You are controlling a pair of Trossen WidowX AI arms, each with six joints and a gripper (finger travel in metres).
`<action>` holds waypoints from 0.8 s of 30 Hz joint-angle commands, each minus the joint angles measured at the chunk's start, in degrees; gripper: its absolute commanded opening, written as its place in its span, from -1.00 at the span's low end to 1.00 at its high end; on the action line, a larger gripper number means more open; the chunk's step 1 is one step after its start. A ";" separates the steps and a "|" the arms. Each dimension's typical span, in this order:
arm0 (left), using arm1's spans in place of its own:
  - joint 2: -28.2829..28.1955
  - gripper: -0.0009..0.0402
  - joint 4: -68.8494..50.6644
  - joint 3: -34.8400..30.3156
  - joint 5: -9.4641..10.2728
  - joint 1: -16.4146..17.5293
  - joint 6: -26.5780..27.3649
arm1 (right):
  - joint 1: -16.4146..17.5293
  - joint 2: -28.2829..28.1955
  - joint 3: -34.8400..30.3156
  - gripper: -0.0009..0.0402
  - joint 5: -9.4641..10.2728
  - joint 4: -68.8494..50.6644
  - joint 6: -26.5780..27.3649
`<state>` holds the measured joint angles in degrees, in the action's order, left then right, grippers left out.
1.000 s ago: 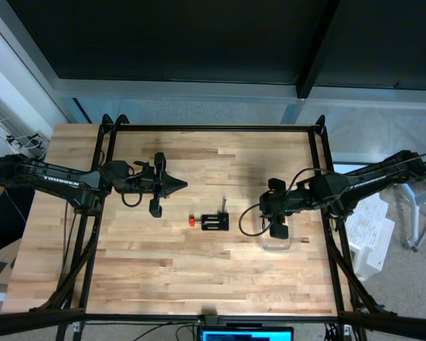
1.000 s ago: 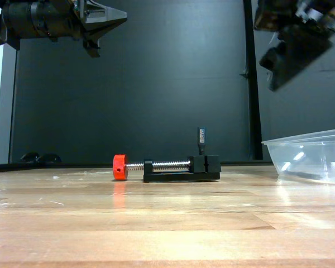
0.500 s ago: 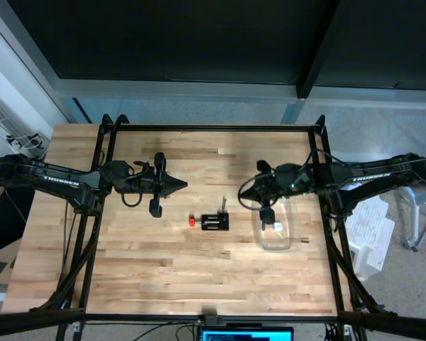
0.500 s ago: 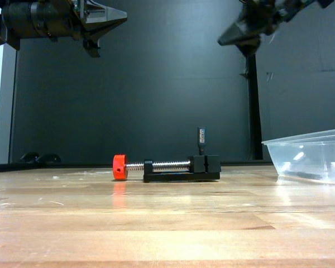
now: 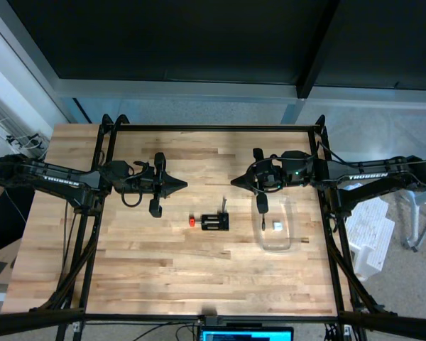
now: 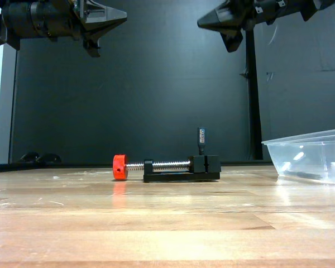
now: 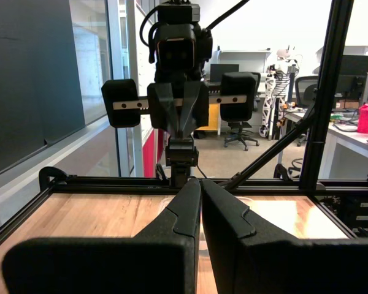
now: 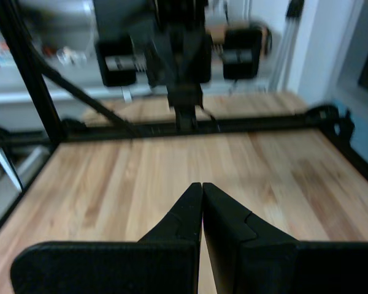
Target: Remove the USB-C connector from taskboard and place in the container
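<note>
The black vise point(image 5: 214, 222) with its red knob point(image 5: 192, 221) lies mid-table. Only a short upright fixed part point(image 6: 201, 139) stands on it, and no braided cable rises there. The clear tray point(image 5: 288, 240) sits to its right, holding a white block point(image 5: 277, 225). Beside the block lies a thin dark strand point(image 5: 263, 222) that looks like the USB-C connector's cable, though I cannot tell for sure. My right gripper point(image 5: 233, 182) hangs high behind the vise, pointing left, shut on nothing point(image 8: 202, 187). My left gripper point(image 5: 183, 185) hovers high at the left, shut and holding nothing point(image 7: 200, 184).
A black frame point(image 5: 213, 128) runs along the table's back and sides. The two grippers face each other tip to tip, a small gap apart, well above the wood. The tray wall point(image 6: 307, 153) stands at the right in the low view.
The right arm rose from above the tray and swung back and left, levelling out to point at the left gripper. The left arm stayed still.
</note>
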<state>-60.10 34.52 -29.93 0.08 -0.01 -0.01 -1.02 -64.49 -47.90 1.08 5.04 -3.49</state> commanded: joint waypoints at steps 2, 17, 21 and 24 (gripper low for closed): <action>0.00 -0.96 0.02 -0.02 0.00 0.00 0.00 | 0.02 0.13 3.26 -0.96 -1.66 6.91 -0.04; -0.02 -0.96 0.00 -0.02 0.00 0.00 0.00 | 0.02 1.07 11.96 -0.96 -1.86 23.41 -0.31; 0.00 -0.96 0.02 -0.02 0.00 0.00 0.00 | 0.02 1.07 12.46 -0.96 -2.95 24.02 -0.28; -0.02 -0.96 0.02 -0.02 -0.02 0.00 0.00 | 0.02 1.07 12.28 -0.96 -2.60 24.00 -0.26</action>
<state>-60.10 34.54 -29.93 0.08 -0.01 -0.01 -1.02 -63.37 -35.40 -1.89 29.12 -3.73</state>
